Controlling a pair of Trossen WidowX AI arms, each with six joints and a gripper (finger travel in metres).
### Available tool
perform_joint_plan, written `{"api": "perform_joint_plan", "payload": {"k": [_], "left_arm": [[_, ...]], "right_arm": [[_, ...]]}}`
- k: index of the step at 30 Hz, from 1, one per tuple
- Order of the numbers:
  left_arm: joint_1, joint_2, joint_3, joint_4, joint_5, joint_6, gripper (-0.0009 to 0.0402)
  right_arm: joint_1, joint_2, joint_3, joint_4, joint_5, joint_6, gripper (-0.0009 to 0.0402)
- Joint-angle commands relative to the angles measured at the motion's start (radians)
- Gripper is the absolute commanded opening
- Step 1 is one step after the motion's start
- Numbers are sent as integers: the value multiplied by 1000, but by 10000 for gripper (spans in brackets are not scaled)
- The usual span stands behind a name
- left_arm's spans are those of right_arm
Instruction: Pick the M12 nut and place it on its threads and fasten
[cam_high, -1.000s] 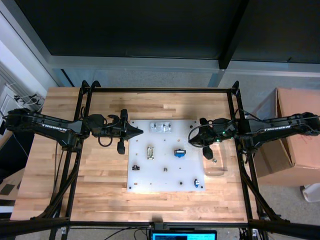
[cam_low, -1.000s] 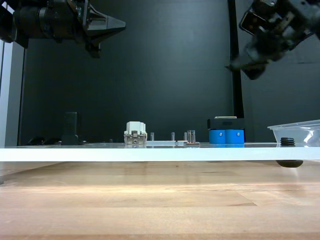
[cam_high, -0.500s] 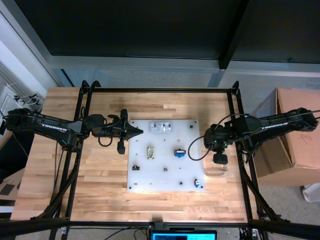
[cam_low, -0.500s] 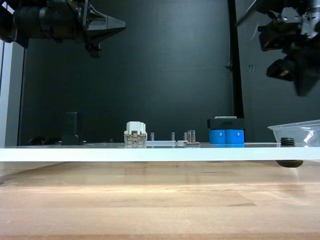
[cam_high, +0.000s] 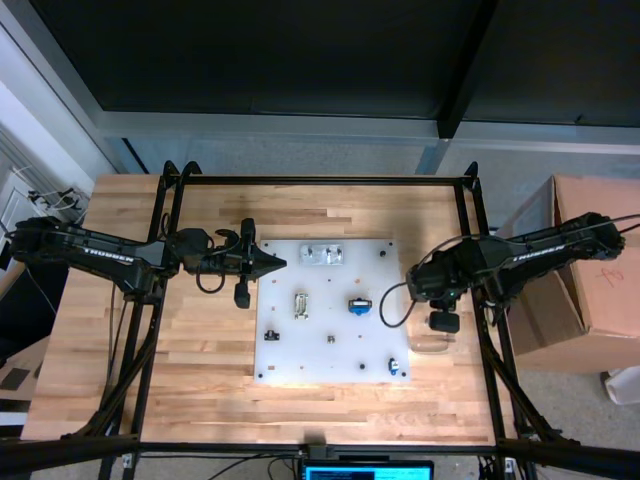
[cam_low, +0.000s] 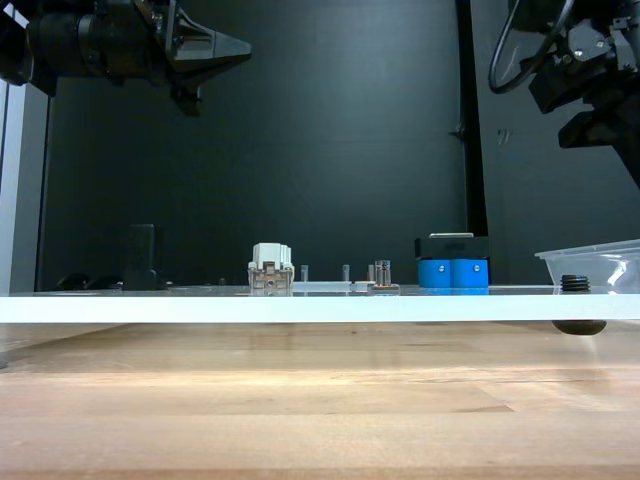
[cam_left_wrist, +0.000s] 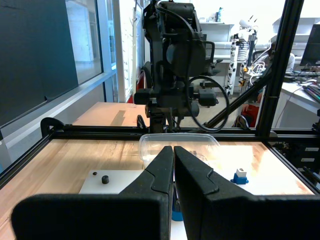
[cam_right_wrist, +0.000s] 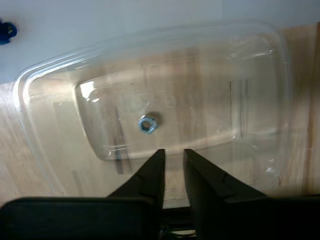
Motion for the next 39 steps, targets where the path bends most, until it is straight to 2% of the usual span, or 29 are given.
{"api": "perform_joint_plan", "payload": {"k": [1,6,10,15,23,39], "left_arm": [[0,0,0,0,0,0,0],[0,0,0,0,0,0,0],[0,0,0,0,0,0,0],[0,0,0,0,0,0,0],[0,0,0,0,0,0,0],[0,0,0,0,0,0,0]], "right_arm": [[50,0,-2,13,36,7,100],[134,0,-28,23,88,-1,155],[178,0,-73,56,87,0,187],[182,0,-137,119,87,7,209],[185,0,-237,232,85,7,210],[208,58,-312,355,77,84,186]]}}
